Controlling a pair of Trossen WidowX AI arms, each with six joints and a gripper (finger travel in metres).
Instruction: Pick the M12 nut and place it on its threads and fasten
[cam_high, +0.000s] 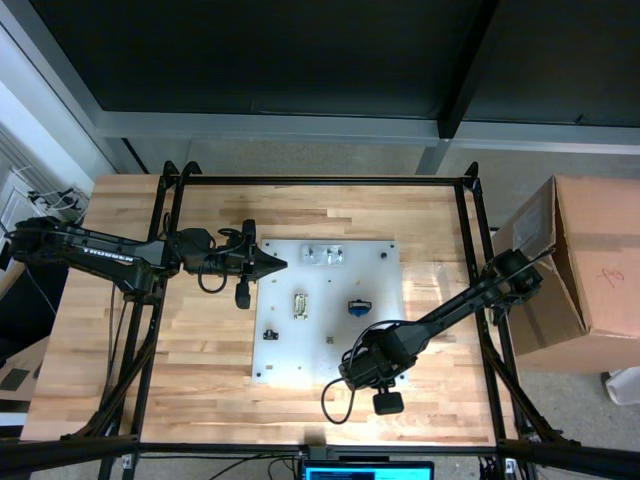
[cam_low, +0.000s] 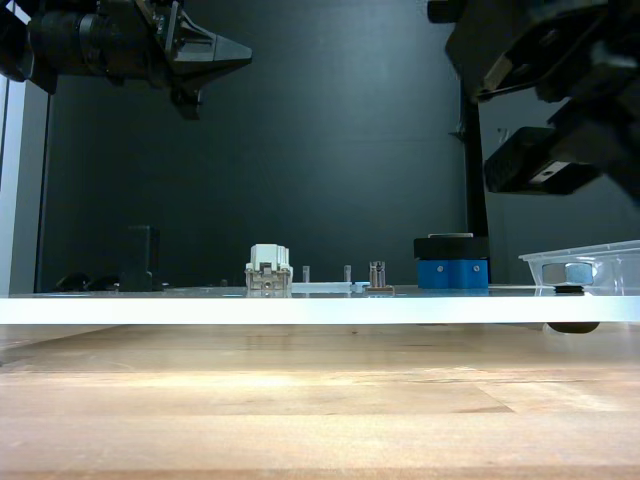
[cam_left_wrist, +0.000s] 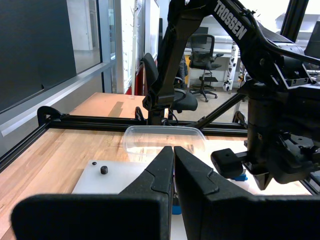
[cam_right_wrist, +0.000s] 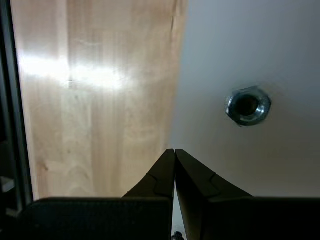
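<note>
The small silver nut (cam_right_wrist: 248, 106) lies flat on the white board (cam_right_wrist: 280, 45), its bore showing dark. In the low view the nut (cam_low: 577, 270) sits atop a short black piece (cam_low: 570, 289), so it appears to be on its stud; how far down it sits I cannot tell. My right gripper (cam_right_wrist: 174, 150) hangs above the board's near right edge (cam_high: 345, 380), shut with nothing in it and clear of the nut. My left gripper (cam_high: 278, 264) hovers high over the board's far left part, shut and empty (cam_left_wrist: 174, 149). In the high view the right arm hides the nut.
A clear tray (cam_low: 590, 260) stands behind the stud at the board's right. A blue-and-black part (cam_high: 358, 308) and a white connector (cam_high: 299, 305) sit mid-board. A cardboard box (cam_high: 575, 270) stands past the table's right edge. Black frame rails border the table.
</note>
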